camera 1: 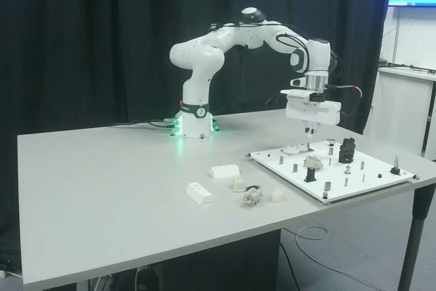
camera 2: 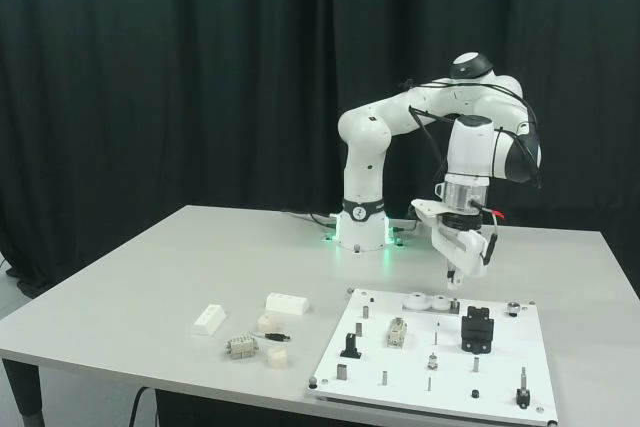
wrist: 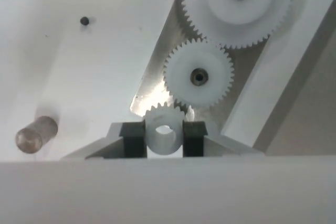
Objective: Place small gear.
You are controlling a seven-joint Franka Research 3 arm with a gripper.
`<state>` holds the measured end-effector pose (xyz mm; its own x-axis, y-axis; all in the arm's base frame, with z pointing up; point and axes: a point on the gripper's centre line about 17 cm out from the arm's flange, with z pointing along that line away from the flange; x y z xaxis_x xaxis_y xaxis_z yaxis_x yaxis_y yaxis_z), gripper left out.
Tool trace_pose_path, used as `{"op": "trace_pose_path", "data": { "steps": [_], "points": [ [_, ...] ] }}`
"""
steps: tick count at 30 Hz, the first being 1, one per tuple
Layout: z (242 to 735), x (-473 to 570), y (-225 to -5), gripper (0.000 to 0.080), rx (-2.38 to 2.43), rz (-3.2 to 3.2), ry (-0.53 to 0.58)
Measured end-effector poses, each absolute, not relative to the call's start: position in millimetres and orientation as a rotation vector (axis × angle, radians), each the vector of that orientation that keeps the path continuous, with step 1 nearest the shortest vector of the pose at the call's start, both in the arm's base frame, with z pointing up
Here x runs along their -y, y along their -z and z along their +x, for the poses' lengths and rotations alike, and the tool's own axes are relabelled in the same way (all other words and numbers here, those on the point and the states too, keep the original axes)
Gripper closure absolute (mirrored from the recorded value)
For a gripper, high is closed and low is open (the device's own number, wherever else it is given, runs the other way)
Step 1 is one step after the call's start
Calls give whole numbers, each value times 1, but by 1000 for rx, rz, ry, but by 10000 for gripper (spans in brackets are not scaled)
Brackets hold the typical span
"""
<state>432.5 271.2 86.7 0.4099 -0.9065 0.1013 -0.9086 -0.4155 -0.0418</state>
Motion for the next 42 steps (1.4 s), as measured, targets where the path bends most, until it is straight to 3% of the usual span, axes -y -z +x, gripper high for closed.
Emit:
{"op": "trace_pose_path", "data": {
  "steps": [42],
  "points": [
    [433, -271, -87, 660, 1668, 2632, -168]
  ]
}}
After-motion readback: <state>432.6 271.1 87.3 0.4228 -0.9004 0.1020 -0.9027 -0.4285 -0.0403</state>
